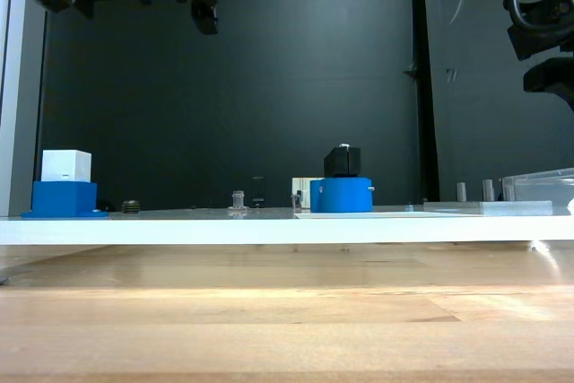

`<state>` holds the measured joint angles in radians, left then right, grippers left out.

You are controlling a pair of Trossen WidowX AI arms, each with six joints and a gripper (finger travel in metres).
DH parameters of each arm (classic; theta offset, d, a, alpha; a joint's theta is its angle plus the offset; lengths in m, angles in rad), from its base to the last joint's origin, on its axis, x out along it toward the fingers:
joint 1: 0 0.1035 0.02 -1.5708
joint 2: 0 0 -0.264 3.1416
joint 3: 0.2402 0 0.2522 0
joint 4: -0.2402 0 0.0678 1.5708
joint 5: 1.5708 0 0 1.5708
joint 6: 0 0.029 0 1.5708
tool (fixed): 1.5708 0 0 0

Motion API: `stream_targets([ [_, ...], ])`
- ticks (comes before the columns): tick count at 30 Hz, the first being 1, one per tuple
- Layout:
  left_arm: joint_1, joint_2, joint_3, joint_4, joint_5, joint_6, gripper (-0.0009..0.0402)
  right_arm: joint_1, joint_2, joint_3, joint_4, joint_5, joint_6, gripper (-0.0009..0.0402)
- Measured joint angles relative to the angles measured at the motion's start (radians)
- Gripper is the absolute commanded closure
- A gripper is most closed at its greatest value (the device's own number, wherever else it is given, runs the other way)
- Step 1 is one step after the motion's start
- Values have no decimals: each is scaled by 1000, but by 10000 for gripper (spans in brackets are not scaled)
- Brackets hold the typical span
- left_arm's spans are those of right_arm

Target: Pick the 16mm cylinder and install on the taskboard

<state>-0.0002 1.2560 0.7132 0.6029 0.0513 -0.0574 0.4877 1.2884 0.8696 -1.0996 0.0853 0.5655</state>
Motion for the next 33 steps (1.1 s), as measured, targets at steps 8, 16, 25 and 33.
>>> stream_targets([
  [8, 0, 0, 0, 0, 0, 0, 393, 5, 17, -57, 76, 0, -2, 161],
  [16, 0, 0, 0, 0, 0, 0, 393, 8, 18, -115, 127, 0, -2, 174],
  [25, 0, 0, 0, 0, 0, 0, 393, 9, 18, -163, 200, 1, -6, 192],
  [33, 0, 0, 0, 0, 0, 0, 393, 9, 16, -176, 211, 1, -16, 221],
])
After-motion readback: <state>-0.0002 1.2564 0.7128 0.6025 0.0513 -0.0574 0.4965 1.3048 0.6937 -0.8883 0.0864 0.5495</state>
